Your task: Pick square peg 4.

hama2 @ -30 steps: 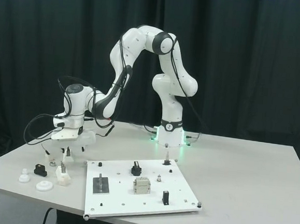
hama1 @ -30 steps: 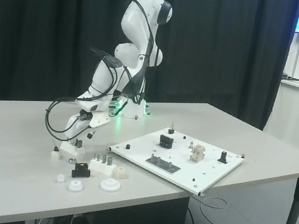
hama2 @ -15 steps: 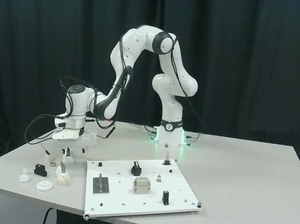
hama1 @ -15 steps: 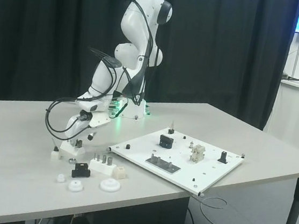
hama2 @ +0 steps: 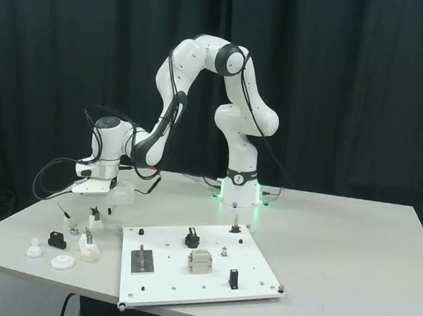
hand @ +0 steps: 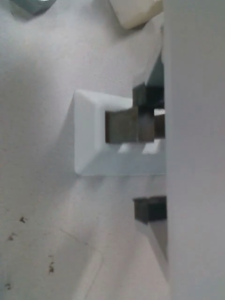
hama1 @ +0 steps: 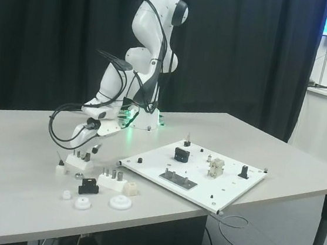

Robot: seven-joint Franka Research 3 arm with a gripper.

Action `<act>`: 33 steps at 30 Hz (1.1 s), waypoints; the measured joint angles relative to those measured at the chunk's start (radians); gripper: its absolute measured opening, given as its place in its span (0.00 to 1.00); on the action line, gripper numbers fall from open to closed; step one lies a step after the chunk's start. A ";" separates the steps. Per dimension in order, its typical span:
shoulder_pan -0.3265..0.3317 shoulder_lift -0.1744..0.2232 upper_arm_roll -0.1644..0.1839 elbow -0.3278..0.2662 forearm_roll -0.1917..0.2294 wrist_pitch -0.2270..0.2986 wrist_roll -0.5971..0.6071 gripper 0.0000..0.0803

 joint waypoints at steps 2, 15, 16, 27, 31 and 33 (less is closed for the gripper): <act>0.000 0.000 0.000 0.000 0.000 0.003 -0.001 0.68; 0.000 0.001 0.000 0.000 0.001 0.013 -0.010 0.19; 0.000 0.001 0.000 0.000 0.001 0.013 -0.010 0.19; 0.001 -0.012 -0.005 0.013 0.001 0.000 -0.017 0.19; 0.002 -0.031 -0.009 0.018 0.000 -0.029 -0.026 0.19; 0.003 -0.043 -0.012 0.020 0.000 -0.047 -0.032 0.19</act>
